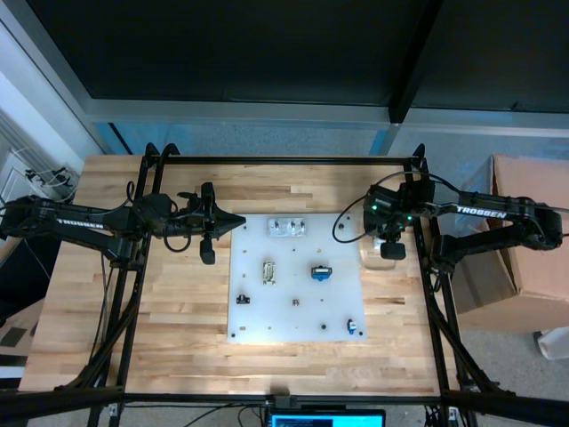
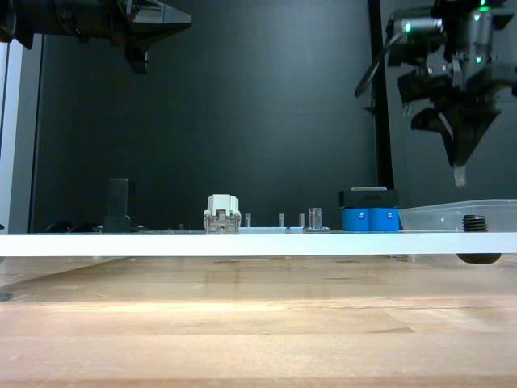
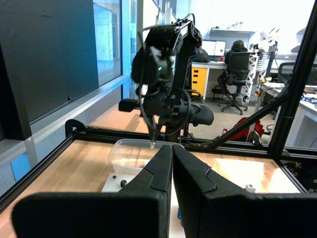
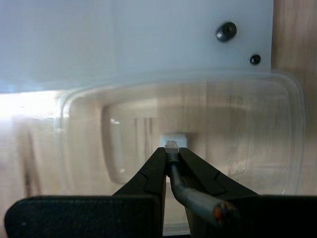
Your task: Pick the RJ45 connector and install on the taskboard
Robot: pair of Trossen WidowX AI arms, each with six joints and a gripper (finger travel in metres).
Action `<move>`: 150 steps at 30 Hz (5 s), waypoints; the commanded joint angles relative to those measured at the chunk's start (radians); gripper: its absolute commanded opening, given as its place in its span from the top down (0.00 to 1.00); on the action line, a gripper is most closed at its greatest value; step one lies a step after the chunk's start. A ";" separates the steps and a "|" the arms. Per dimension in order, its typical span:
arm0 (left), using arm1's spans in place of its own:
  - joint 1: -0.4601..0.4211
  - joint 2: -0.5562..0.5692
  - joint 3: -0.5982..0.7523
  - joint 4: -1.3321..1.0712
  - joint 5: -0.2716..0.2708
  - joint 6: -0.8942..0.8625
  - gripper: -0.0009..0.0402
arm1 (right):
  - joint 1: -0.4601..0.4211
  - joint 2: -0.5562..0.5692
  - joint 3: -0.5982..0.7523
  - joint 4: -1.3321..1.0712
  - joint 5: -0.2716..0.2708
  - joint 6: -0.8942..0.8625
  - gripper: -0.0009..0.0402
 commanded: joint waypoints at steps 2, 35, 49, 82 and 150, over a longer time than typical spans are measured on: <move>0.000 0.000 0.000 0.000 0.000 0.000 0.98 | 0.095 0.000 0.036 -0.018 0.001 0.072 0.98; 0.000 0.000 0.000 0.001 0.000 0.000 0.98 | 0.782 0.171 0.048 0.230 0.090 0.704 0.98; 0.000 0.000 0.000 0.000 0.000 0.000 0.98 | 0.855 0.332 0.181 0.230 0.106 0.746 0.98; 0.000 0.000 0.000 0.000 0.000 0.000 0.98 | 0.911 0.457 0.236 0.295 0.106 0.821 0.98; 0.000 0.000 0.000 0.000 0.000 0.000 0.98 | 0.908 0.480 0.181 0.343 0.124 0.795 0.98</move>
